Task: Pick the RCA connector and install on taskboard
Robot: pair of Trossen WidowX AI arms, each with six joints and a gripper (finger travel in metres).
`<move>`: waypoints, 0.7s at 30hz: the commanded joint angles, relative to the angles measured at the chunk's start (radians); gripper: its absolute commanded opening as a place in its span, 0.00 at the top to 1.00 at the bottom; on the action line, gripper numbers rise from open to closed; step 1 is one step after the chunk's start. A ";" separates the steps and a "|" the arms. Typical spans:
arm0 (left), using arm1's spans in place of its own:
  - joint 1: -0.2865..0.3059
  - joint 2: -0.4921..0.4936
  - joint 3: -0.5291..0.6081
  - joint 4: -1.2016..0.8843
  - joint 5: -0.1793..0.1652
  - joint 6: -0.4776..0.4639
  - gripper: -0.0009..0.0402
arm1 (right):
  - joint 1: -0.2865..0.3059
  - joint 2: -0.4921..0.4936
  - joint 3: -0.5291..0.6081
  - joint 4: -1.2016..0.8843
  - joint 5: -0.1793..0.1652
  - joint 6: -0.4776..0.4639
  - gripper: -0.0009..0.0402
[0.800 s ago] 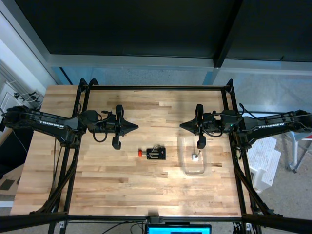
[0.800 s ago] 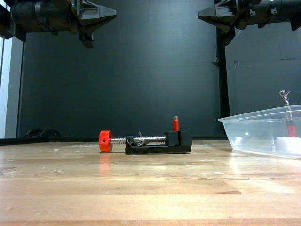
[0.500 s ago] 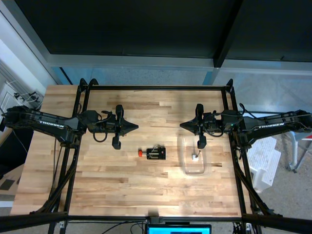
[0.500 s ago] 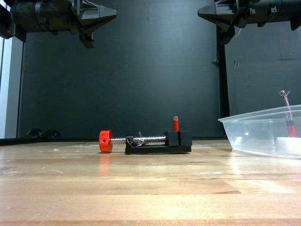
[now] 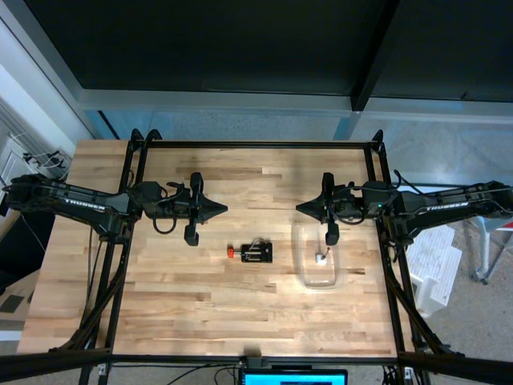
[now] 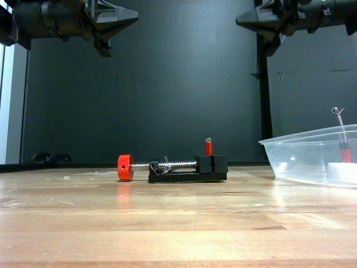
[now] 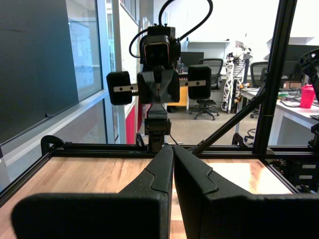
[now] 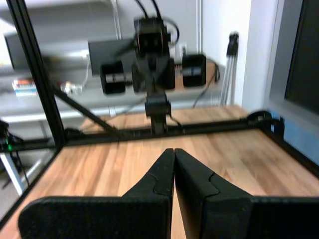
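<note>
High view: even overhead room light, desk (image 5: 240, 313) uniformly bright, only faint soft shadows under the arms.

Low view: dark backdrop. The desk's near edge is soft and out of focus. Sheen on the wood, with a red reflection below the taskboard (image 6: 187, 170). Pale glare on the clear tray (image 6: 304, 161).

Left gripper (image 6: 135, 14), high over the desk's left half, and right gripper (image 6: 239, 21), high over its right half, read as near-black silhouettes.

Left wrist view: sharp, bright background. Right wrist view: blurred throughout, washed out.
</note>
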 commanded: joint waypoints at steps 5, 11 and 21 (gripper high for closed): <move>0.000 0.000 0.000 0.000 0.000 0.000 0.98 | 0.014 -0.029 0.107 -0.317 -0.003 0.001 0.98; 0.000 0.000 0.000 0.000 0.000 0.000 0.98 | 0.039 -0.032 0.204 -0.598 0.002 0.051 0.98; 0.000 0.000 0.000 0.000 0.000 0.000 0.98 | 0.108 -0.032 0.266 -0.952 0.010 0.104 0.98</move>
